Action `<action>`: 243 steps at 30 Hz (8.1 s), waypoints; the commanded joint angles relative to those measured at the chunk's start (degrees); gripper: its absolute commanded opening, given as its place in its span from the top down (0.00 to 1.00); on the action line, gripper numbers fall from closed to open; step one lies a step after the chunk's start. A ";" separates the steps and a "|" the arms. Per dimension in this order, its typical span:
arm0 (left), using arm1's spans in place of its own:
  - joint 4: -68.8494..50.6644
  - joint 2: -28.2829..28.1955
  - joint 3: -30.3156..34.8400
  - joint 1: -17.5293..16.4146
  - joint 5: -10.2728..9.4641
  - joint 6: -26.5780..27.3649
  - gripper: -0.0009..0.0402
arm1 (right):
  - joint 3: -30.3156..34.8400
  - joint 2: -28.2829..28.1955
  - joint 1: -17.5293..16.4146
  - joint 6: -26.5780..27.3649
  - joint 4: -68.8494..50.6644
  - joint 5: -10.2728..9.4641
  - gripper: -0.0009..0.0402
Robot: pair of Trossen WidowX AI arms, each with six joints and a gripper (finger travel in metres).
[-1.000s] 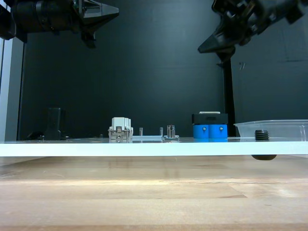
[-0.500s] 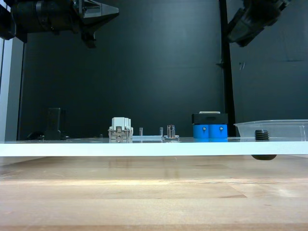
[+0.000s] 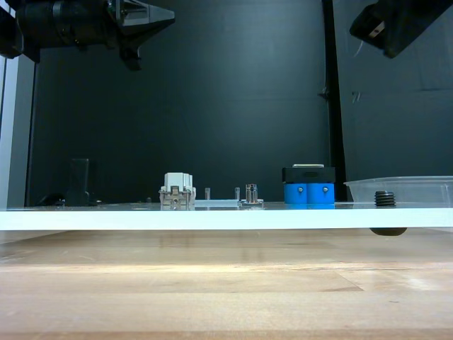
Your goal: Remove the rj45 connector and place it in the container
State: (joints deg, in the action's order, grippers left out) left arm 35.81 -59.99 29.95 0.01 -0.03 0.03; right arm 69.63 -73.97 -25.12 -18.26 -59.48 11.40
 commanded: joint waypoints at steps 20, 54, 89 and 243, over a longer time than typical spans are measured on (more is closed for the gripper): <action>0.02 0.00 0.00 -0.02 0.00 -0.02 0.98 | 3.26 -10.10 -14.97 -14.99 -3.30 1.20 0.98; 0.00 0.00 0.00 0.00 0.00 -0.02 0.98 | 2.01 -19.41 -17.09 -21.66 6.12 3.06 0.40; 0.02 0.00 0.00 -0.02 0.00 -0.02 0.98 | -7.13 -19.43 -14.71 -19.71 17.90 5.09 0.40; -1.14 0.00 0.00 -0.02 0.00 -0.02 0.98 | -18.93 8.20 30.38 15.50 5.60 -5.53 0.98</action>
State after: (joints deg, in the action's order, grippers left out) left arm 34.65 -59.96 29.93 0.01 -0.05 0.03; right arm 51.59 -66.57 4.58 -2.46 -53.91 5.85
